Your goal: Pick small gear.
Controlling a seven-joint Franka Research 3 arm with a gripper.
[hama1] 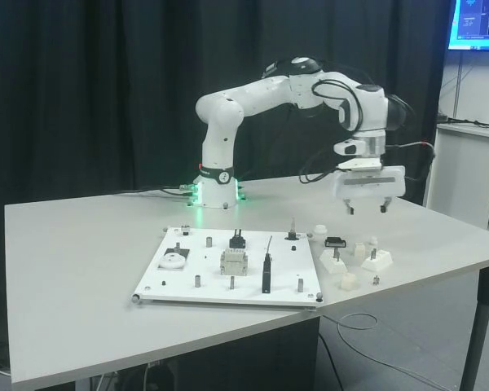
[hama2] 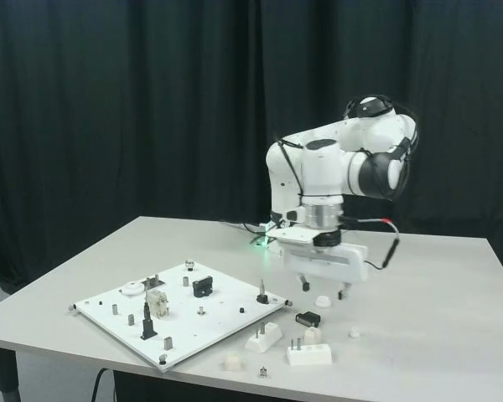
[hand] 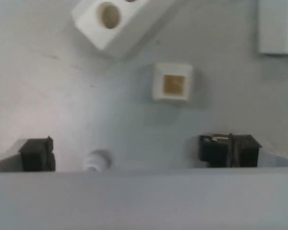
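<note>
- Tool [hama1: 366, 209] of the white arm [hama1: 261, 90] hangs in the air above the grey tabletop [hama1: 73, 244], with its fingers pointing straight down.
- Its two black fingers [hand: 37, 154] stand wide apart, so the tool [hand: 132, 153] is released and grasps nothing.
- A small gear [hama2: 323, 301], white and round, lies on the tabletop below the tool [hama2: 324, 291] and does not touch it.
- In the second room view the gear sits almost under the gap between the fingers. In the first room view the small gear [hama1: 316, 232] appears lower than the tool and a little to the side of the board.
- This gear lies flat, and its axis seems to stand upright, toward the tool. Being round, it shows no long axis along the tabletop.
- In the wrist view a small white round piece [hand: 96, 160] shows between the fingers, nearer to one of them and half hidden. I cannot tell for sure whether it is the same gear.
- Below the tool, farther from the arm's base, lie several white blocks: one block with round holes [hand: 110, 19] and one small cube [hand: 172, 82] with a square hollow on top.
- A small black part [hama2: 308, 318] lies on the tabletop just beside the gear, on the side away from the arm's base.
- A white board [hama1: 228, 281] with pegs lies well apart from the tool and carries a bigger white gear [hama1: 174, 261] at its far end.
- A green light [hama1: 197, 194] shines at the arm's base.
</note>
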